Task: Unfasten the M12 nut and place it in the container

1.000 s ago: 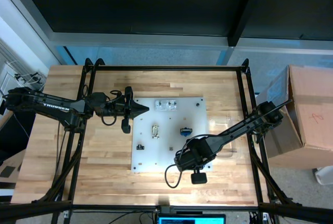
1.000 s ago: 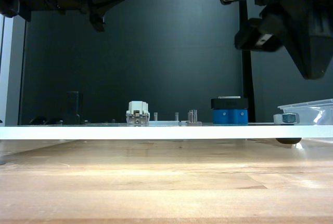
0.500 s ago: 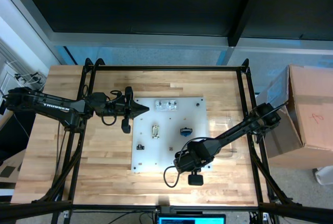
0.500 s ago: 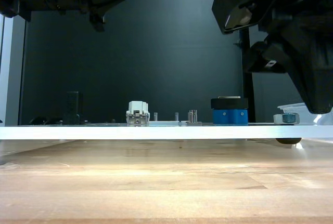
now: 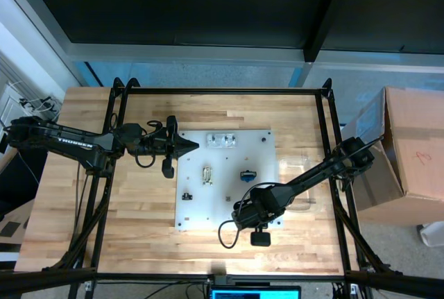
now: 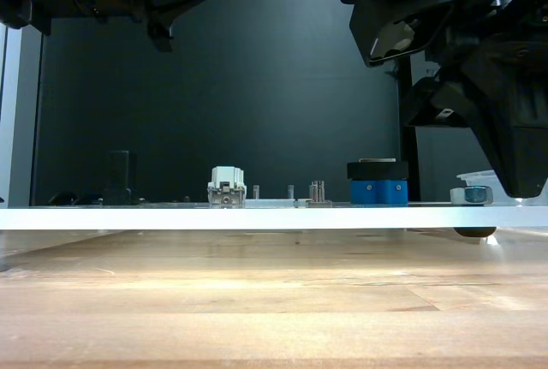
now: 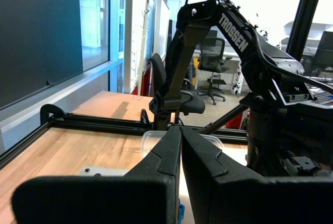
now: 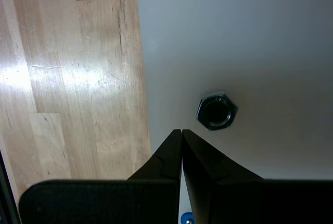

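The silver M12 nut (image 8: 216, 112) sits on its stud on the white board (image 8: 260, 37), its dark centre facing the right wrist camera. Seen from the low view, the nut (image 6: 472, 194) stands at the board's right end, in front of the clear container (image 6: 479, 178). My right gripper (image 8: 181, 131) points down at the board, shut on nothing, its tips a short way from the nut. From above, the right gripper (image 5: 262, 210) covers the board's near right edge and hides the nut. My left gripper (image 5: 193, 146) hangs shut and empty, high over the board's left side.
The clear container (image 5: 306, 205) lies right of the board, partly under the right arm. A blue block (image 6: 377, 186), a white connector (image 6: 227, 189) and small silver posts (image 6: 318, 192) stand on the board. A cardboard box (image 5: 413, 153) sits off the table's right.
The right arm has come lower and slightly toward the near left, now covering more of the container in the low view. The nut and the left arm have not moved.
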`<state>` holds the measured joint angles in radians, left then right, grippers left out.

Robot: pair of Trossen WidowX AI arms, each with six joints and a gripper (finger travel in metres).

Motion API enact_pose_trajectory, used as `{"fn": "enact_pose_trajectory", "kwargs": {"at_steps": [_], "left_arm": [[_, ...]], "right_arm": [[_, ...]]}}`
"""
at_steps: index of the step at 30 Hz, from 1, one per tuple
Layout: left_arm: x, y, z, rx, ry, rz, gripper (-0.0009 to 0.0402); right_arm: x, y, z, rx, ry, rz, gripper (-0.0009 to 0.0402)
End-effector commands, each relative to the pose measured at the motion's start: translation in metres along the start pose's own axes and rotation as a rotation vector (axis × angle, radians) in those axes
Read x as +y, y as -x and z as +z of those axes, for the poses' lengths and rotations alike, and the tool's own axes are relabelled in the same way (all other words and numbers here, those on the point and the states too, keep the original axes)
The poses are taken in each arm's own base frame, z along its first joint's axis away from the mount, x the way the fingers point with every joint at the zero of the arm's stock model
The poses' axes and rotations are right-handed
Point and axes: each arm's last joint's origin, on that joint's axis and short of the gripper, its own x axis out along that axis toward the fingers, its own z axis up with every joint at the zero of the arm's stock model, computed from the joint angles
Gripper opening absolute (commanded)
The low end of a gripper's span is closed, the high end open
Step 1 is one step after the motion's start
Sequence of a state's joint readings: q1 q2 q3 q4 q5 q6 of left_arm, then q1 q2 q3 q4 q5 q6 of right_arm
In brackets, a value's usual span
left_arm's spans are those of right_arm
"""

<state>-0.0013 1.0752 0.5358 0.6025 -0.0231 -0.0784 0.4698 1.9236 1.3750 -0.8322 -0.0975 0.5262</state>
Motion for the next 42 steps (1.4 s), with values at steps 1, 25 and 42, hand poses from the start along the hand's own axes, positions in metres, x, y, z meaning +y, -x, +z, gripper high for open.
{"fn": "enact_pose_trajectory", "kwargs": {"at_steps": [1,25,42], "left_arm": [[0.000,0.000,0.000,0.000,0.000,0.000,0.0000],[0.000,0.000,0.000,0.000,0.000,0.000,0.0000],[0.000,0.000,0.000,-0.001,0.000,0.000,0.0000]], "right_arm": [[0.000,0.000,0.001,-0.004,0.004,-0.003,0.0000],[-0.007,0.002,0.000,-0.041,-0.020,-0.160,0.0000],[0.000,0.025,-0.002,0.002,-0.045,0.009,0.0000]]}}
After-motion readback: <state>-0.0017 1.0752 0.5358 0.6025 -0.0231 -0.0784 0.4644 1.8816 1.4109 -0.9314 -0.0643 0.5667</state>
